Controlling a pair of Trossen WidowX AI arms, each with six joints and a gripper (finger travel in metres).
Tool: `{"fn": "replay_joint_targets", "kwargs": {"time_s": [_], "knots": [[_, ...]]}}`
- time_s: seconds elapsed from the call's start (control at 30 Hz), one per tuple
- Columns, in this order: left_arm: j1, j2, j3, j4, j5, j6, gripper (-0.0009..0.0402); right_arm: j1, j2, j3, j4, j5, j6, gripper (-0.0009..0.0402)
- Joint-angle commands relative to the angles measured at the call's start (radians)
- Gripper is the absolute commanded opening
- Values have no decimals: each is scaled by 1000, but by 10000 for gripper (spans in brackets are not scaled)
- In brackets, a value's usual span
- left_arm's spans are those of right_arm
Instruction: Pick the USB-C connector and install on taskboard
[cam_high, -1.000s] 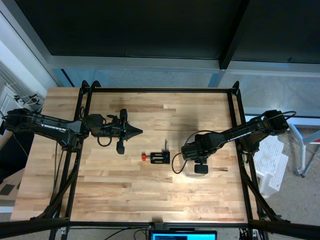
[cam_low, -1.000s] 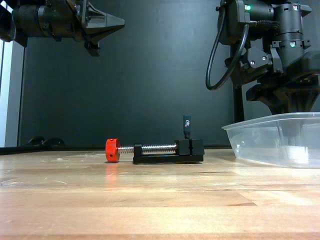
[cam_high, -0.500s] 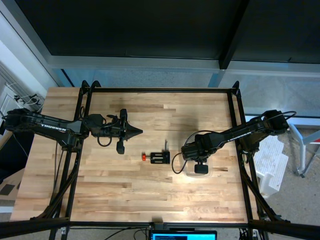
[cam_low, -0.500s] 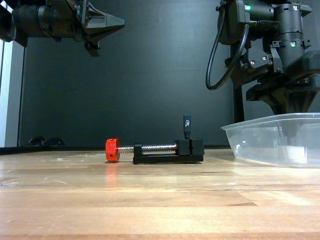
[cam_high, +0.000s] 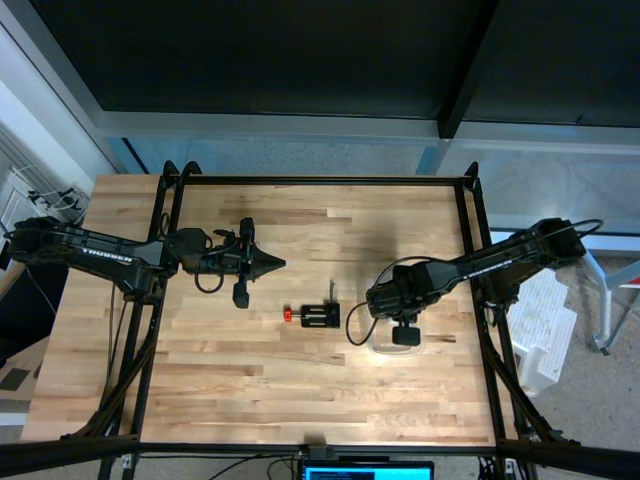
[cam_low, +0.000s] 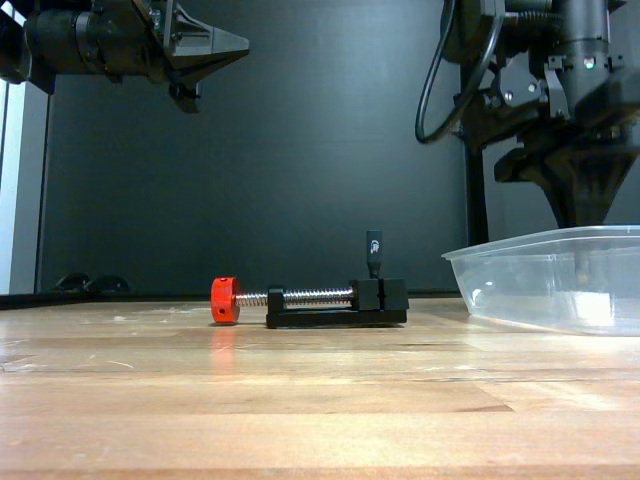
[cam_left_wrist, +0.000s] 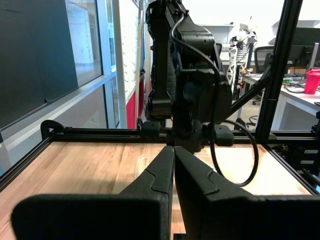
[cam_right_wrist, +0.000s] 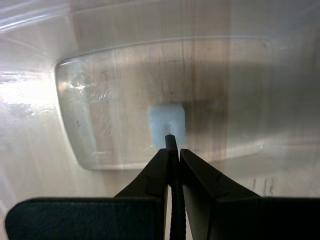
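USB-C connector (cam_right_wrist: 171, 140): pinched in the right claw (cam_right_wrist: 172, 153), tip poking out front, hanging over the white square piece (cam_right_wrist: 167, 119) in the clear tray (cam_low: 500, 272).
Handling: probably super light and stiff, but thin and slick, so easy to twist. Best gripped on the flat sides, plug end left free.
Left claw (cam_low: 236, 42): closed on nothing, parked high, well apart.
Taskboard (cam_low: 336, 301): on the surface (cam_low: 300, 400), beside the tray.
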Motion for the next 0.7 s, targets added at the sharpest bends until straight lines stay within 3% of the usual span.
{"fn": "replay_joint_targets", "kwargs": {"time_s": [0.03,0.43,0.7], "knots": [[0,0,0,0,0,0,0,-1,-14,34,-40,0,0,0],[0,0,0,0,0,0,0,-9,-16,241,-271,-2,0,0],[0,0,0,0,0,0,0,-13,-20,288,-323,0,-39,0]]}}
